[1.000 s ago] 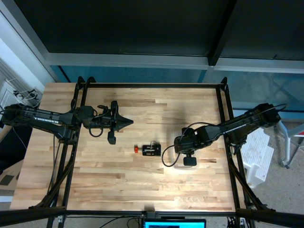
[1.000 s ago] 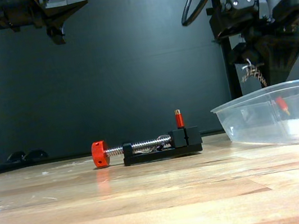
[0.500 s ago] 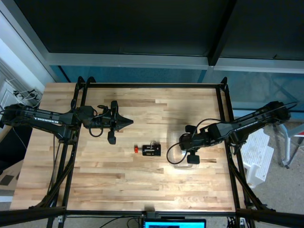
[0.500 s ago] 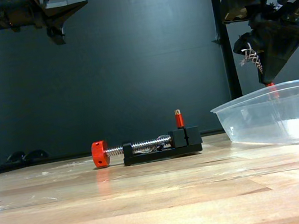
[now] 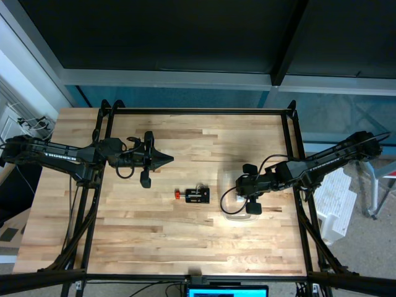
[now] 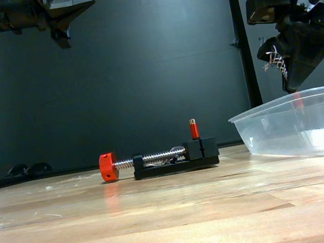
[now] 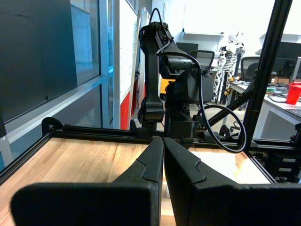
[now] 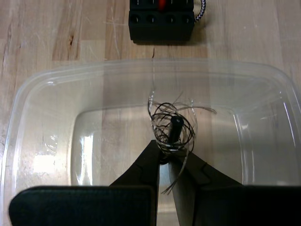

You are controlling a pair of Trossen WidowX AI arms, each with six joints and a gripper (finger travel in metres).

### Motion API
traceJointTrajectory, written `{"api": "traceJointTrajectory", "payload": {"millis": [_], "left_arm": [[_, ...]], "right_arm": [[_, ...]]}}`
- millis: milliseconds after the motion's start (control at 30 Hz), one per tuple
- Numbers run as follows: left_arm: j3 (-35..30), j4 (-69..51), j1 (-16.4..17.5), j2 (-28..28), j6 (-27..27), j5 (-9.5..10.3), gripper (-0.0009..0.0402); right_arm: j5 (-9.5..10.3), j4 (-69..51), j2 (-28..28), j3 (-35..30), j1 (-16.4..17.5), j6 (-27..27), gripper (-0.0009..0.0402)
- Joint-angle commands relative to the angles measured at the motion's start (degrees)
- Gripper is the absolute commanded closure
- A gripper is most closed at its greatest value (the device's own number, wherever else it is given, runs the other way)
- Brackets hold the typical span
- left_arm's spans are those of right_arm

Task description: Pick the rca connector and install on the hub

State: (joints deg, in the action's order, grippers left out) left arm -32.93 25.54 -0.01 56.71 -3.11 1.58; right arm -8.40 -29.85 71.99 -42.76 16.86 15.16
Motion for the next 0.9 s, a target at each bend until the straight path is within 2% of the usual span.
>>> {"api": "traceJointTrajectory", "payload": {"millis": [33,900], "left_arm": [[0.0,0.0,0.0,0.0,0.0,-0.02,0.0393],[0.0,0.0,0.0,0.0,0.0,-0.02,0.0393]], "right_arm": [[-0.2,0.2,0.0,0.0,0.1,-0.1,0.0393],[-0.59,0.5,0.0,0.0,0.6,0.0,0.0393]]}}
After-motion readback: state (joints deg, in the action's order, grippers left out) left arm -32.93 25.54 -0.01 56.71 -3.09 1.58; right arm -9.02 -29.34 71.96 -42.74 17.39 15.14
